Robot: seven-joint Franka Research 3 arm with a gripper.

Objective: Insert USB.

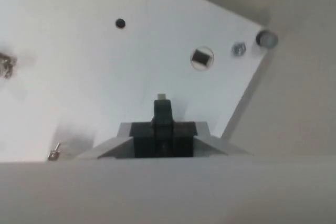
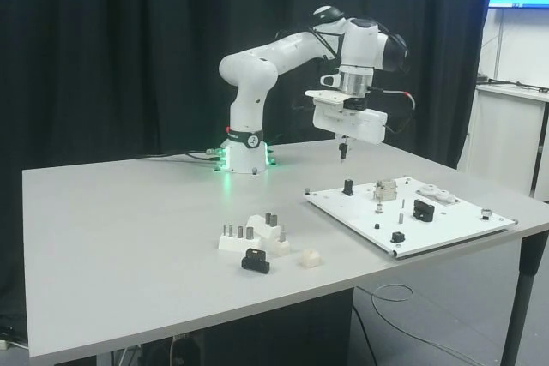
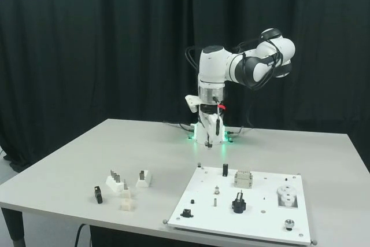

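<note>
One black USB plug (image 1: 162,109) sits clamped between the fingers of the end effector (image 1: 163,129), its metal tip pointing down toward the white board (image 1: 94,66) — the wrist view shows the fingers closed on its body. In the first room view the end effector (image 2: 343,150) hangs well above the board (image 2: 446,229), over its far edge, with the plug (image 2: 343,153) clear of every fixture. A small black upright block (image 2: 348,187) stands on the board at roughly 6 o'clock from the plug. On the grey tabletop (image 2: 129,212), at about 9 o'clock from the board, white holders (image 2: 257,233) and a loose black part (image 2: 255,261) lie grouped together. Green light glows at the arm's base (image 2: 243,159).
</note>
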